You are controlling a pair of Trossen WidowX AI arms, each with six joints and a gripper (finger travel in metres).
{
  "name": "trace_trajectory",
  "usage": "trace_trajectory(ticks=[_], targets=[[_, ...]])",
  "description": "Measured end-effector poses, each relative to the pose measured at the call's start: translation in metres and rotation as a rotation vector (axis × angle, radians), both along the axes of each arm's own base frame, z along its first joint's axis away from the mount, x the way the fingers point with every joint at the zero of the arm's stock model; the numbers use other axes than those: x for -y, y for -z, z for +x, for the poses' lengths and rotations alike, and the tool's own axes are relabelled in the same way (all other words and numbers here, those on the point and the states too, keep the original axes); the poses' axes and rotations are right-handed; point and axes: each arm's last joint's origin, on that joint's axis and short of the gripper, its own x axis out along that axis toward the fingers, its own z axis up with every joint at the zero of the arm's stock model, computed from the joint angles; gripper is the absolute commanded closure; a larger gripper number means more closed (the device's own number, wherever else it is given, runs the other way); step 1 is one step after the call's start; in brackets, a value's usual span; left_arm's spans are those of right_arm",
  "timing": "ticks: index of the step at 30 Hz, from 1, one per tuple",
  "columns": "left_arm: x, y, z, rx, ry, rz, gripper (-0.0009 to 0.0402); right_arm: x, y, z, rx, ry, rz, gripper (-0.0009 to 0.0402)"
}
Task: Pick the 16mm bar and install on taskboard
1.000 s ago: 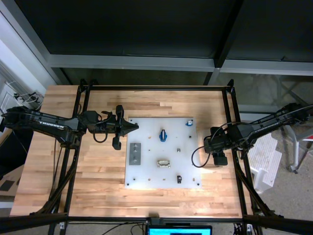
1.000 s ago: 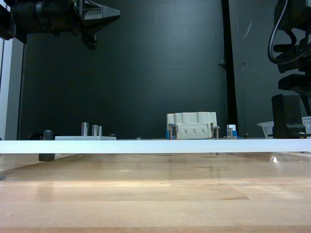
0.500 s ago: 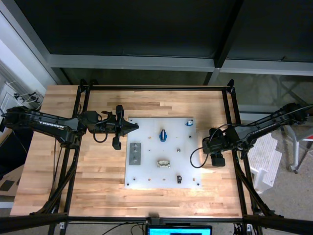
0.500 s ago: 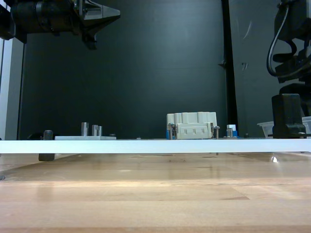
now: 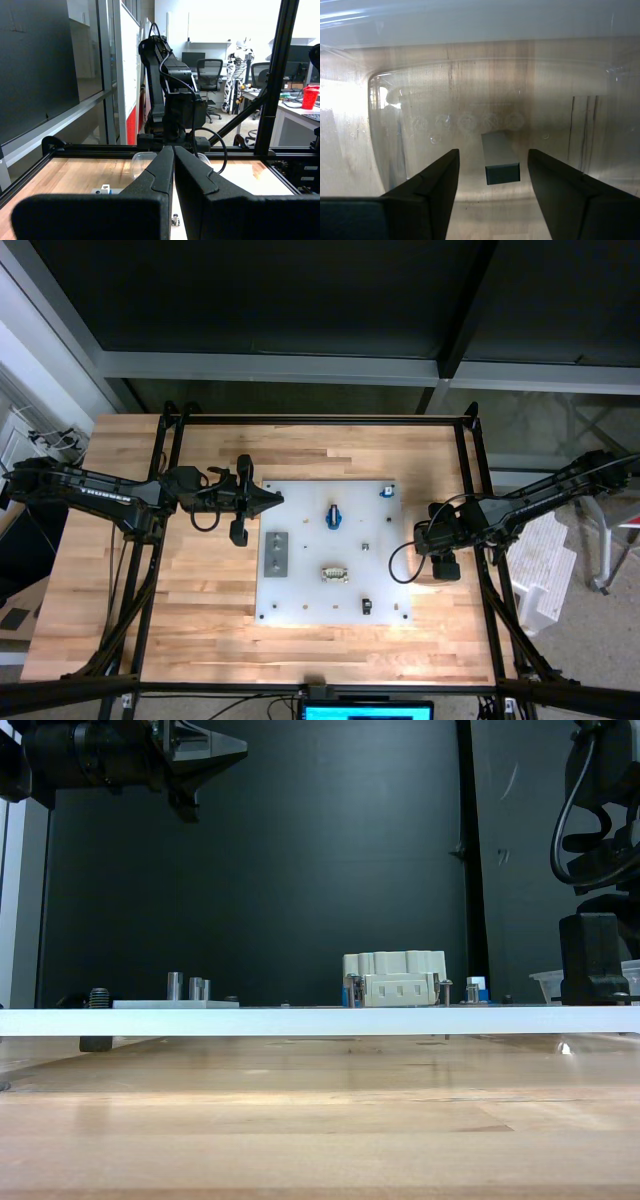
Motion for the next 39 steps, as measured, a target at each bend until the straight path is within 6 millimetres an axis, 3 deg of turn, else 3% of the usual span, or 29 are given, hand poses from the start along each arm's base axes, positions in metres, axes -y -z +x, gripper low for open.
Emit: trace_trajectory(ticks=[25,32,39], targets=[[0.000,0.000,0.000,0.000,0.000,0.000,0.0393,0.000,-0.001,0.000,0.003,0.005,0.002,0.0395],[0.000,0.000,0.000,0.000,0.000,0.000,0.0393,0.000,-0.011,0.002,0.001,0.001,0.000,0.0392],[0.000,0.000,0.000,0.000,0.000,0.000,0.0393,-0.001,-0.034,0.006,0.000,-0.006,-0.001,0.0394]])
